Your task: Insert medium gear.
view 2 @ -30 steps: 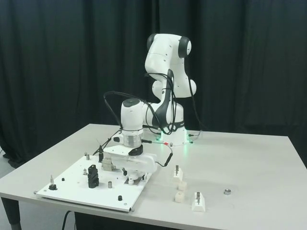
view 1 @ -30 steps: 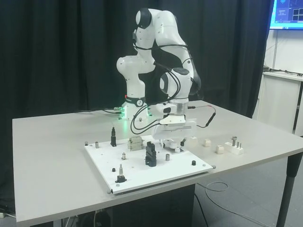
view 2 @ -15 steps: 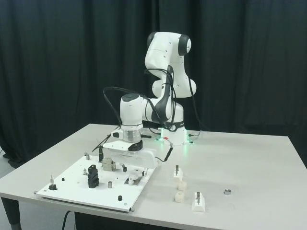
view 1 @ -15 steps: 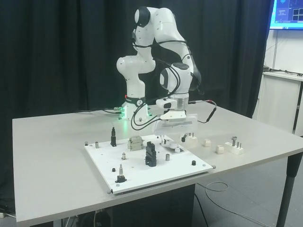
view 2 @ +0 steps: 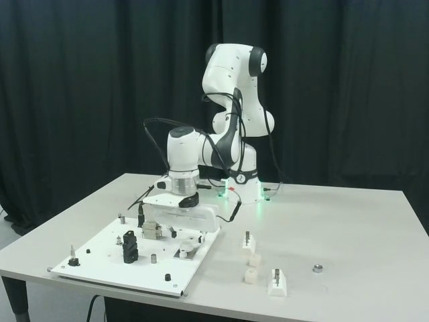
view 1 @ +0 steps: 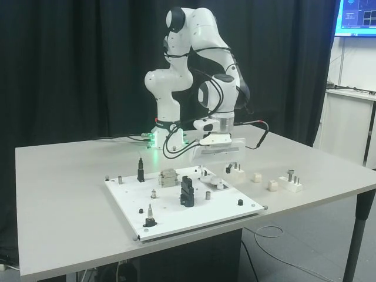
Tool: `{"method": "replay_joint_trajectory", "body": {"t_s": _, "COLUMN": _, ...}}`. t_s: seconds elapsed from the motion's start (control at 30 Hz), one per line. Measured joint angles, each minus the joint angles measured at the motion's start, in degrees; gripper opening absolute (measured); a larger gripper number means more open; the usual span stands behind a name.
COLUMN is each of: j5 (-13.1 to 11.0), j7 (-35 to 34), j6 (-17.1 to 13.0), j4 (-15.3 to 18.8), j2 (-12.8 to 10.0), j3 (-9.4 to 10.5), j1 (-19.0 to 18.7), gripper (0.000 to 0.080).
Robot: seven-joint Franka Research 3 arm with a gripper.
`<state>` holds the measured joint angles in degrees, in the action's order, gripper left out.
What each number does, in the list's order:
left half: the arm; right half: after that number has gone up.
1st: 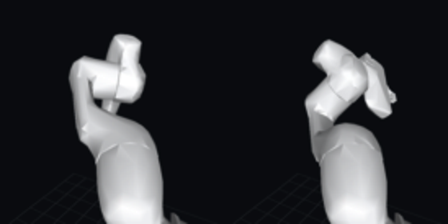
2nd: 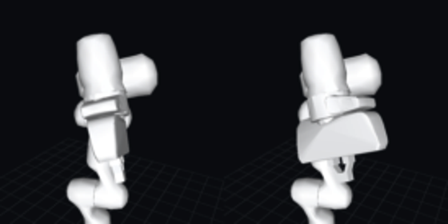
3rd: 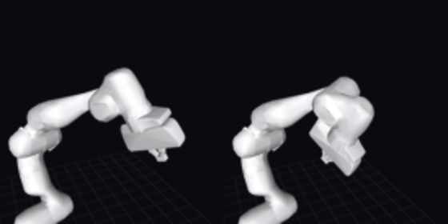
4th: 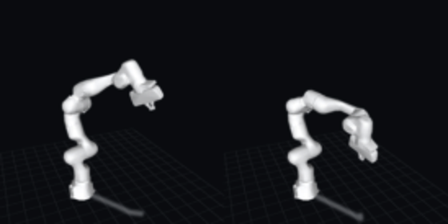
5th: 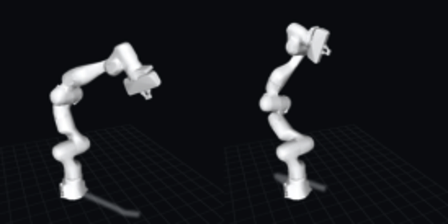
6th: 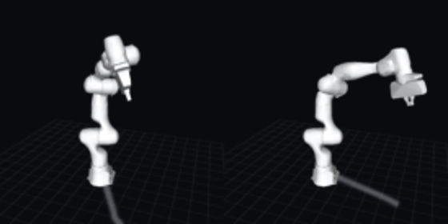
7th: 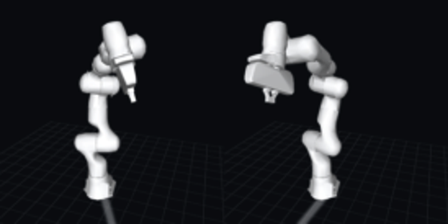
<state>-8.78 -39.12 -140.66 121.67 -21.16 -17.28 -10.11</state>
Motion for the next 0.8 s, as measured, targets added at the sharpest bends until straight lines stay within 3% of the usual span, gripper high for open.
{"method": "replay_joint_trajectory", "body": {"t_s": 0.8, "j5": -0.44, "j7": 2.62, "j6": 0.2, "j4": -0.04, "j2": 0.58, "j3": 0.3, "j1": -0.25, "gripper": 0.08}}
